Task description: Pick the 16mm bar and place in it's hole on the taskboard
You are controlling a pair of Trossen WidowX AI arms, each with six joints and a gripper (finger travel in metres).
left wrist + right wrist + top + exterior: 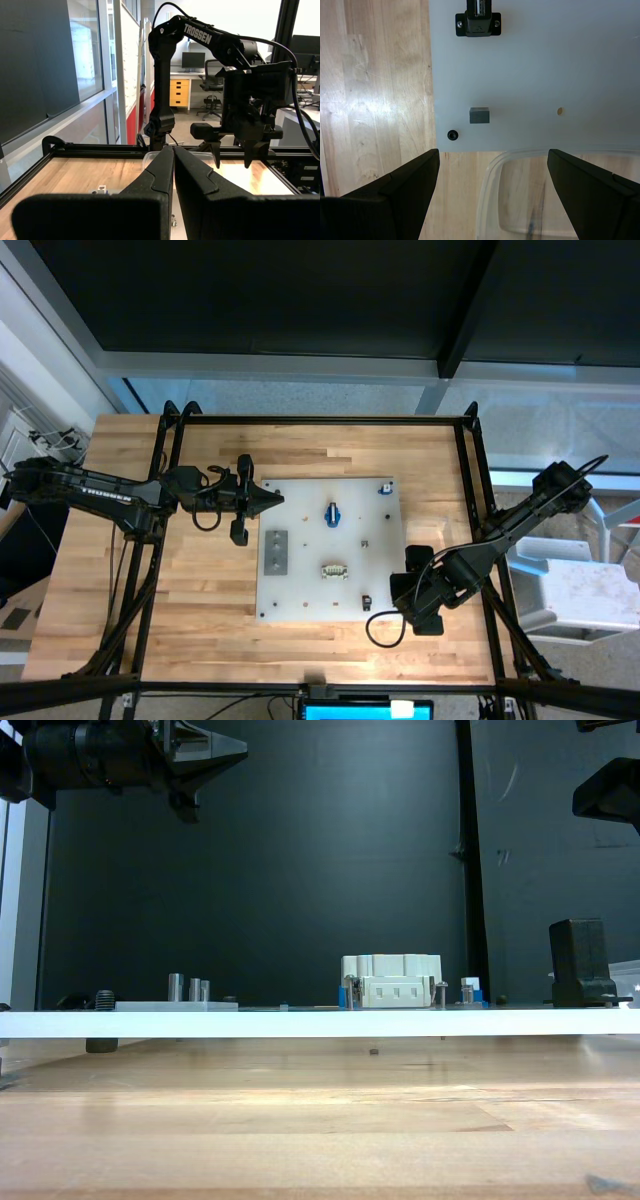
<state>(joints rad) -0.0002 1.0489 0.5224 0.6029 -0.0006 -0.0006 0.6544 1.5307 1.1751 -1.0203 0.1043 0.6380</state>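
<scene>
Wood surface (200, 620) carries white board (300, 600) in the middle, black rails (320, 420) round the edge. Clenched on nothing, left pincer (173, 148) hangs high over board's left edge, tips pointing inward. Spread wide and empty, right pincer (493, 152) looks straight down at board's near right corner, above rim of clear tub (520, 200). No bar in either pincer. Three pegs (190, 988) stand upright in grey block (275, 552) on board's left part; can't tell which, if any, is the 16mm bar.

Risk, my guess: right pincer dropping here clips tub rim or black connector (477, 20). Pegs stand close together, so wrong one could get grabbed. Board centre is open. Block is near left pincer, well apart from right.
</scene>
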